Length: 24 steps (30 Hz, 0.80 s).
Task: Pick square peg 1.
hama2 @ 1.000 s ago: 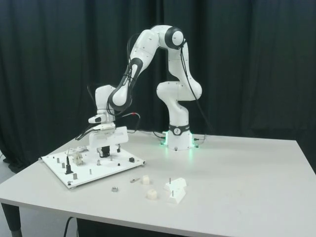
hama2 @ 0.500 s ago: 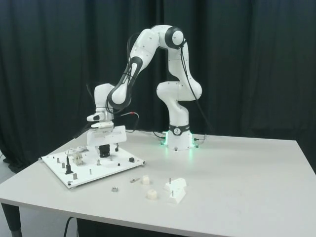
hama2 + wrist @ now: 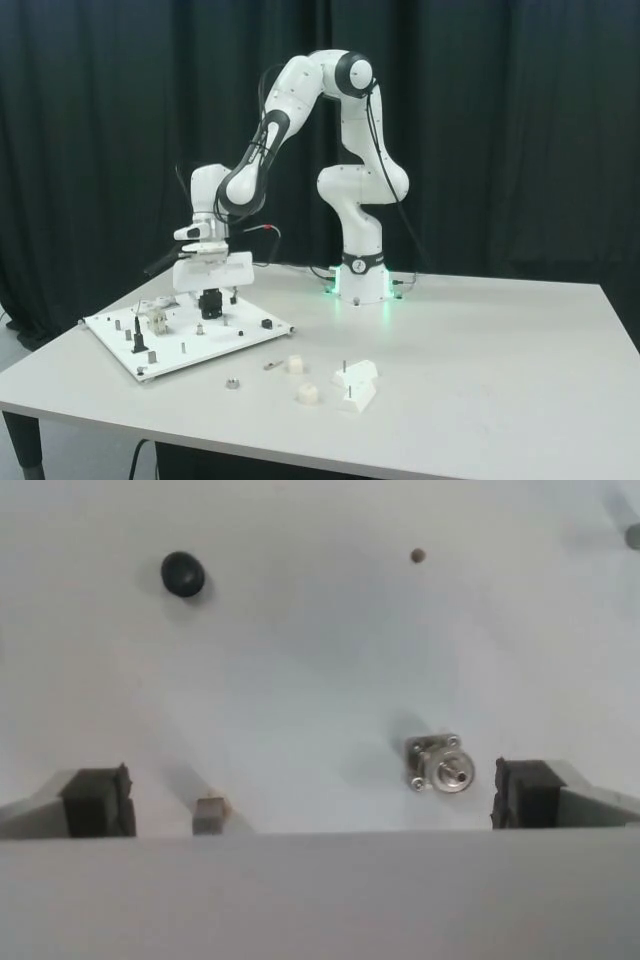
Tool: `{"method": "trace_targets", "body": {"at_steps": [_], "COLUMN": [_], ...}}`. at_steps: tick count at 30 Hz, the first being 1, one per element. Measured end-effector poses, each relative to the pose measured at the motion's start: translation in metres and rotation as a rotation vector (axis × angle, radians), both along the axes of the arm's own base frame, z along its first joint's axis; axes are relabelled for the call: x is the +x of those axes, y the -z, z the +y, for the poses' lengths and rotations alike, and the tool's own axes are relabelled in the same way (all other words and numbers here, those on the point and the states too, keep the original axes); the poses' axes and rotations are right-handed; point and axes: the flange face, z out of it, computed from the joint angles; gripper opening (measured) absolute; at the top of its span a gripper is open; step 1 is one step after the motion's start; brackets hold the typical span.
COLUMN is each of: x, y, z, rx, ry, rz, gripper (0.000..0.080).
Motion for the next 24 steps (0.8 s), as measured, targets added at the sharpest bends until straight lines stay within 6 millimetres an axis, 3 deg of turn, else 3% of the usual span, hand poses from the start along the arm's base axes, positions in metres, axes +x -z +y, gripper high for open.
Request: {"method": "trace_targets", "body": {"at_steps": [24], "x": [0.019], "y": [-0.018], "z": [0.006], "rx": [-0.020], "ry": [0.022], "rz": [-0.044], "gripper": [0.0800]}}
